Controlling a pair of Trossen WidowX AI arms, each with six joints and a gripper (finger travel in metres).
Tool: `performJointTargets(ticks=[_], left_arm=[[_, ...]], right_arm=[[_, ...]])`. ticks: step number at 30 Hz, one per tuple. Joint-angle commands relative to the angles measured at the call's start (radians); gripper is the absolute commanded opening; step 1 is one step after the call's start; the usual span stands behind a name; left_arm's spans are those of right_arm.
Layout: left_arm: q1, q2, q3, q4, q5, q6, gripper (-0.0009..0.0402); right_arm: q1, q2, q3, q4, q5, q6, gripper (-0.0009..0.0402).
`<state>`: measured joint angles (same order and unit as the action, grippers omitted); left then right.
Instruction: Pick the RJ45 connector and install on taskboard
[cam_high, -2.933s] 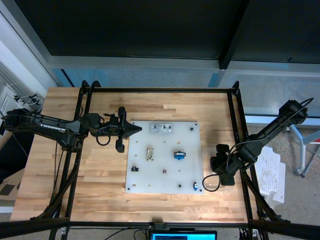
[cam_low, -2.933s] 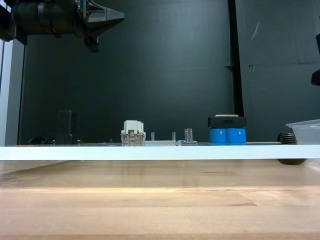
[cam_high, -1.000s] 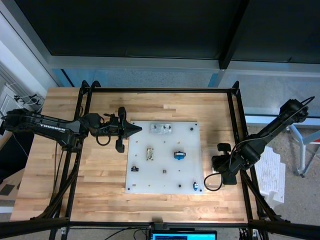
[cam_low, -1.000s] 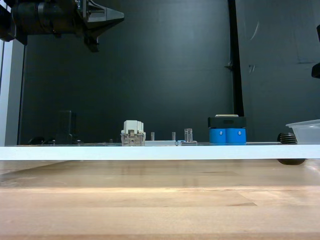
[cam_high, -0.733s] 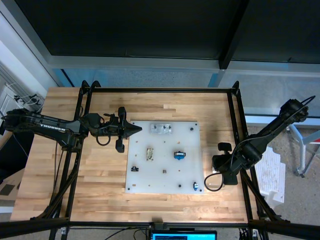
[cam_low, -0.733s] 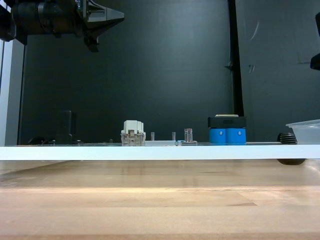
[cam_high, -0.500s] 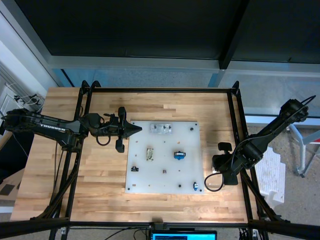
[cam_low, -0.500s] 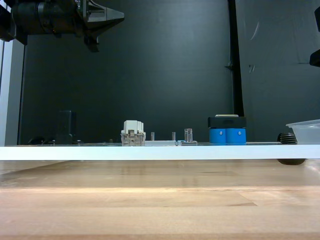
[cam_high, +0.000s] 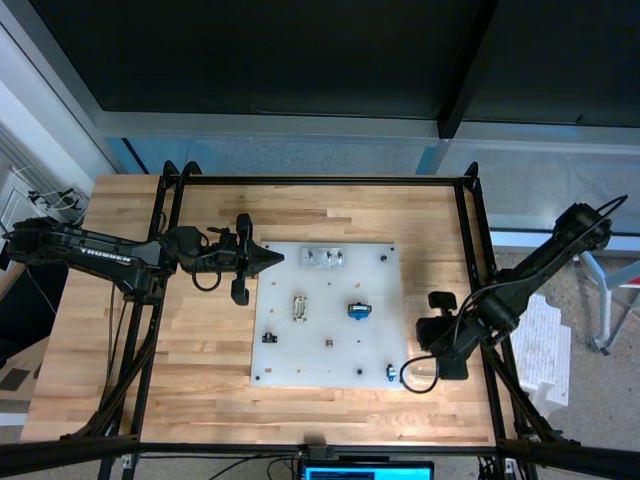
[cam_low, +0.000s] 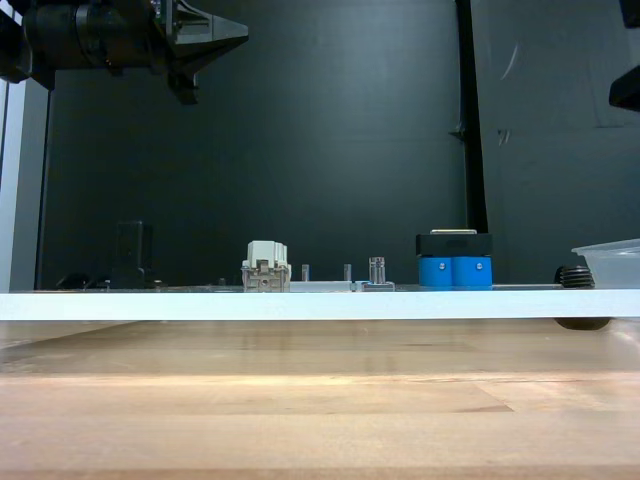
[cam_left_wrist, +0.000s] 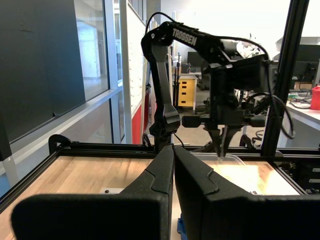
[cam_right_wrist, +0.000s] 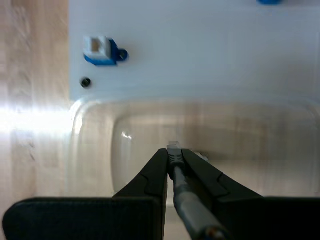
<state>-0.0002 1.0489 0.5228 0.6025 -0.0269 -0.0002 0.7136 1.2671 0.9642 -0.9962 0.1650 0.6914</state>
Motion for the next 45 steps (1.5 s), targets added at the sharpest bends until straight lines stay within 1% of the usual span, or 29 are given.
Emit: performJointTargets(ticks=[1,10,15,20,31,34,45], left_arm=[[0.0,0.0,0.0,0.0,0.0,0.0,0.0],[0.0,0.0,0.0,0.0,0.0,0.0,0.0],[0.0,0.0,0.0,0.0,0.0,0.0,0.0],[0.0,0.0,0.0,0.0,0.0,0.0,0.0],[0.0,0.0,0.0,0.0,0.0,0.0,0.0],[0.0,0.0,0.0,0.0,0.0,0.0,0.0],[0.0,0.0,0.0,0.0,0.0,0.0,0.0]], right_arm=[[0.003,0.053,0.046,0.0,0.0,0.012,0.0002],[0.023,0.187,0.147,0.024,0.0,0.037,0.0002],[0.025,0.23,0.179,0.045,0.0,0.059,0.0002],[0.026,0.274,0.213,0.054,0.001,0.06,0.0002],[0.022,0.327,0.224,0.106,0.0,0.058,0.0002],[0.016,0.344,0.242,0.105,0.0,0.035,0.0002],[-0.011,0.346,0.248,0.103,0.0,0.005,0.0002]])
